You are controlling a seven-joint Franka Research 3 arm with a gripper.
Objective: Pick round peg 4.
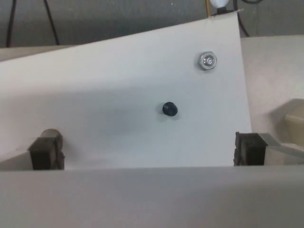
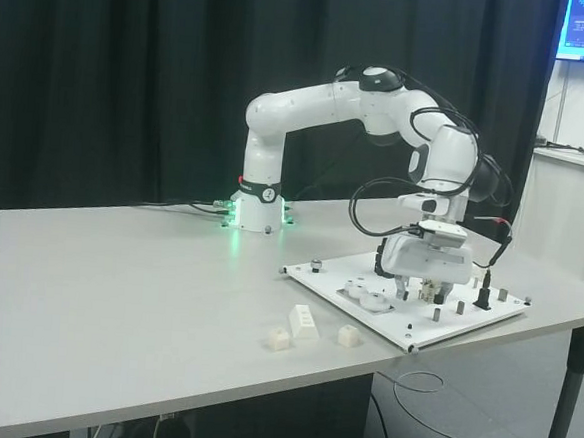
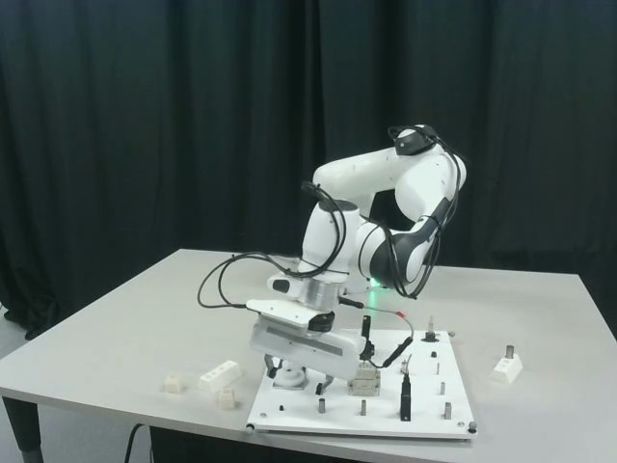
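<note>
You can't tell which of the small upright pegs [image 2: 436,313] on the white board [image 2: 318,278] is round peg 4. Your gripper [image 1: 147,149] hangs low over the board with its jaws spread wide, pinching nothing. Between its fingers [image 1: 46,151] you see a black stud [image 1: 169,109] and a hex bolt [image 1: 207,61].

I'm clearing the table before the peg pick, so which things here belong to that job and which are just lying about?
Part of the job:
- white board
- small pegs standing on it
- hand, low over the board, fingers apart

Lying about:
- three white blocks near the table's front edge
- lone block with a peg, off the board
</note>
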